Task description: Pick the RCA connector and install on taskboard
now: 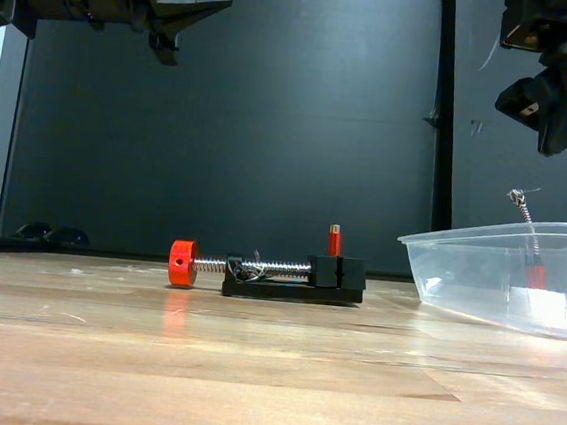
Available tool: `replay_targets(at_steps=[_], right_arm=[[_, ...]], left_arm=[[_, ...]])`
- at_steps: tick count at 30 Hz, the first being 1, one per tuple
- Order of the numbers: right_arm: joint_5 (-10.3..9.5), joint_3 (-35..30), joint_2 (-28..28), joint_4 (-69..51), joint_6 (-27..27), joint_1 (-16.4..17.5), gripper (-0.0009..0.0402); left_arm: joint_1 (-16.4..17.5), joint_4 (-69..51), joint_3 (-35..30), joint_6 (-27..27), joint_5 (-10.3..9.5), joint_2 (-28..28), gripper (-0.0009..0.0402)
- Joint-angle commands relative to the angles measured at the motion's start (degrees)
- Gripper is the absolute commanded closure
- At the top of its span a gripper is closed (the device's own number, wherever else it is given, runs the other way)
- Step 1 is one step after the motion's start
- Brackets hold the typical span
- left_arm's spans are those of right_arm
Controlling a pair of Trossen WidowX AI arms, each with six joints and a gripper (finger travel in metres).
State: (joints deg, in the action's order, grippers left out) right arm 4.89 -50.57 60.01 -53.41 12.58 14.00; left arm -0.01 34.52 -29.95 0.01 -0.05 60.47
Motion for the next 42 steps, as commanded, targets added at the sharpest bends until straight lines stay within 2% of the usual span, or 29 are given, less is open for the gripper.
replay_targets(at_steps=[1, 7, 12, 24, 27, 42], right_arm=[[0.04, 0.2, 1.1, 0.2, 0.0, 0.2, 0.0316], [0.07, 0.5, 3.5, 0.4, 0.0, 0.5, 0.0247], [0.07, 1.9, 5.1, 3.1, 0.5, 1.6, 0.022], [0.72, 3.8, 8.9, 7.7, 0.7, 2.8, 0.0219], [1.51, 4.2, 10.0, 8.8, 0.7, 2.9, 0.0219], [1.57, 7.8, 12.3, 15.2, 0.7, 3.1, 0.0219]], left_arm=[[0.0, 0.0, 0.0, 0.0, 0.02, 0.0, 0.0393], [0.0, 0.0, 0.0, 0.0, 0.02, 0.0, 0.0393], [0.0, 0.0, 0.0, 0.0, 0.02, 0.0, 0.0393], [0.0, 0.0, 0.0, 0.0, 0.02, 0.0, 0.0393], [0.0, 0.0, 0.0, 0.0, 0.02, 0.0, 0.0393], [0.0, 0.0, 0.0, 0.0, 0.02, 0.0, 0.0393]])
